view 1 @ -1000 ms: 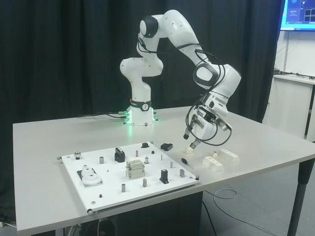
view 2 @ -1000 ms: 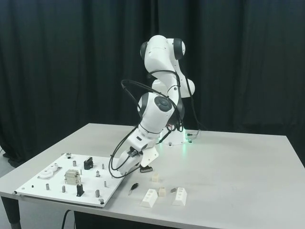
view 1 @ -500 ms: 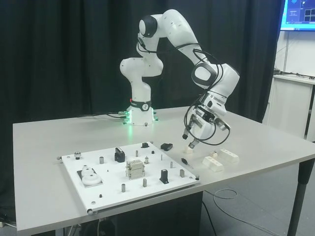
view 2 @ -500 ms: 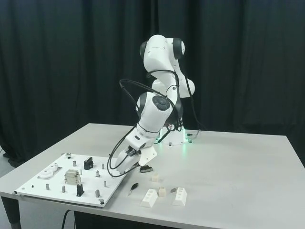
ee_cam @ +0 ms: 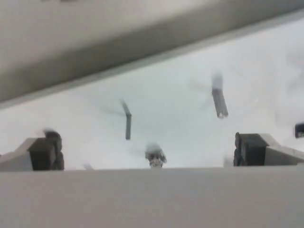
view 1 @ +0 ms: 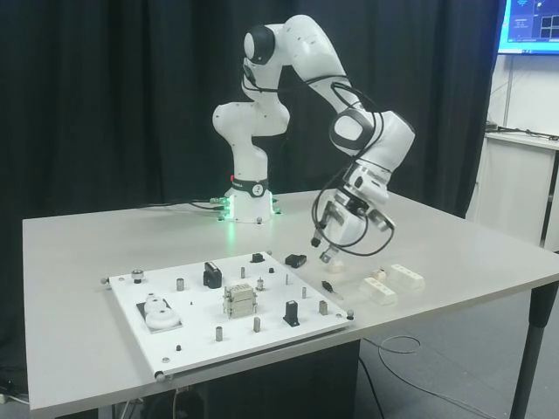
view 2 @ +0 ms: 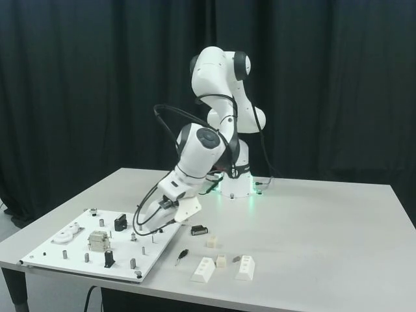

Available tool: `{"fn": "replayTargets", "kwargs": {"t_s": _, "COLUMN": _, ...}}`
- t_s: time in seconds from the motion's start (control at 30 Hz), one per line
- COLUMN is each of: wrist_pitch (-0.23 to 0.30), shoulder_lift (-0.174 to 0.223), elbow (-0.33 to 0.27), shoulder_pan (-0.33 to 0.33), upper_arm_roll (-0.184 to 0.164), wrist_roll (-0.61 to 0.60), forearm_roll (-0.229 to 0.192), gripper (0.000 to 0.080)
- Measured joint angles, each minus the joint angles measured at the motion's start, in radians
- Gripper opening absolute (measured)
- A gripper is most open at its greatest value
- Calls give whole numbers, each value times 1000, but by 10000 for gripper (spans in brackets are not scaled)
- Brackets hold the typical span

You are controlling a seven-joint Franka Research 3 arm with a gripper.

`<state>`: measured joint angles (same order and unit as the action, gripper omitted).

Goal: Remove round peg 1.

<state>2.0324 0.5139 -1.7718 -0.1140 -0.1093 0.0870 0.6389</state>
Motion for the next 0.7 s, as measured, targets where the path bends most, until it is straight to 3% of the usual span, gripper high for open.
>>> {"fn": "replayTargets", "kwargs": {"t_s": 0.37, "wrist_pitch": 70, "shoulder_lift": -4, "elbow": -27, "shoulder_pan": -15, "upper_arm_roll": 73, "wrist_roll": -114, "forearm_roll": -34, "gripper": 800}}
{"fn": "replayTargets", "kwargs": {"t_s": 0.53, "wrist_pitch": 116, "shoulder_lift": -10, "elbow": -48, "shoulder_pan": -24, "upper_arm_roll": 103, "wrist_roll": -134, "forearm_roll": -95, "gripper": 800}}
{"fn": "replayTargets", "kwargs": {"t_s": 0.7, "wrist_pitch": 144, "shoulder_lift": -16, "elbow": -60, "shoulder_pan": -24, "upper_arm_roll": 139, "wrist_roll": -139, "forearm_roll": -194, "gripper": 800}}
